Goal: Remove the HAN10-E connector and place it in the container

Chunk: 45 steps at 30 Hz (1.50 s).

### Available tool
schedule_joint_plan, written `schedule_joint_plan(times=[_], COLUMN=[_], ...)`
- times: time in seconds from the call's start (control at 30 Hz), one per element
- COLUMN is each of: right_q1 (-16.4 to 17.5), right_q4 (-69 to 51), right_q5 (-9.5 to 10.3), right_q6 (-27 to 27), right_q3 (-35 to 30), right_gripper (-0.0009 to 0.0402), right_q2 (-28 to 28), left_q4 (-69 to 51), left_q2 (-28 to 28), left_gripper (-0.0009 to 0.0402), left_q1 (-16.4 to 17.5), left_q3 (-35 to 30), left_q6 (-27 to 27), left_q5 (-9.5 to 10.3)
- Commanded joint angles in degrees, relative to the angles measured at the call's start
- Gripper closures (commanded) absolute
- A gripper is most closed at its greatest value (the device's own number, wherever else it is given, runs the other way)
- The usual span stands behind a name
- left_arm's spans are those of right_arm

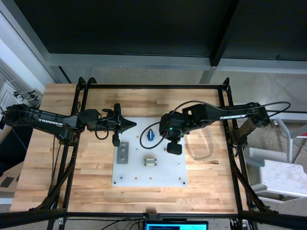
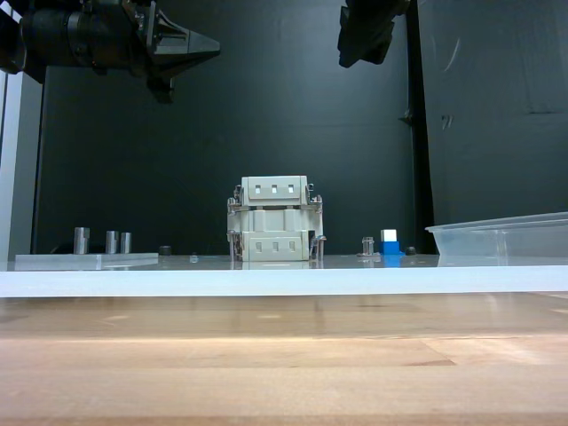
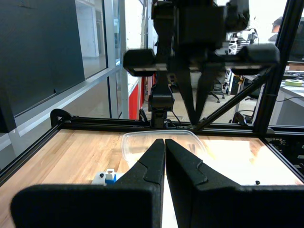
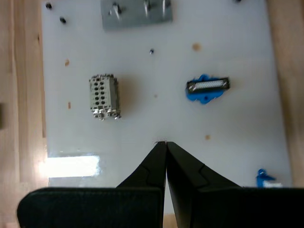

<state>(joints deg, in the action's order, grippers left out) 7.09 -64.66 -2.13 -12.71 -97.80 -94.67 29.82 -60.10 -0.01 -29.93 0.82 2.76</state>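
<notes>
Your left jaws hang high over the far left part of the white board (image 1: pixel 144 178). They are pressed together, point level toward the middle and hold nothing. Below them the grey bar (image 1: pixel 123 153) lies flat on the board.

The HAN10-E connector (image 1: pixel 151 163) stands near the board's middle, toward the near edge. From the low view it appears to sit stacked on a matching base. Expect a light, rigid moulded block that won't give under pressure, though it is probably seated tightly. Take it across its two long flat sides, clear of the pin face and the small metal fittings at its ends. Those smooth sides may slip, so close squarely and pull straight up.

Beyond it stands the blue upright piece (image 1: pixel 150 135). Your right jaws hover high over the board just past the connector, pointing down, together and empty. The container (image 1: pixel 193 154) rests open on the bench (image 1: pixel 67 182), just beside the board's right edge.
</notes>
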Motion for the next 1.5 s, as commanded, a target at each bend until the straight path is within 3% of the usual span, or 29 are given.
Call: schedule_joint_plan(times=[0.03,0.33,0.83,1.5], right_q1=[0.8,3.1,5.0,7.7], right_q4=[-1.5,-5.9,-12.6,-11.1], right_q5=[0.11,0.09,0.13,0.44], right_q6=[-1.5,-4.9,-5.0,-7.7], right_q3=[-1.9,-8.8,-24.0,-27.2], right_gripper=[0.0393,0.0393,0.0393,0.039], right_q2=[-2.1,-8.3,-20.3,-26.0], left_q4=[0.0,0.0,0.0,0.0], left_q2=[0.0,0.0,0.0,0.0], left_gripper=[0.0393,0.0393,0.0393,0.0393], left_q1=[0.0,0.0,0.0,0.0], left_q3=[0.0,0.0,0.0,0.0], left_q6=[0.0,0.0,0.0,0.0], left_q5=[0.0,0.02,0.02,0.0])
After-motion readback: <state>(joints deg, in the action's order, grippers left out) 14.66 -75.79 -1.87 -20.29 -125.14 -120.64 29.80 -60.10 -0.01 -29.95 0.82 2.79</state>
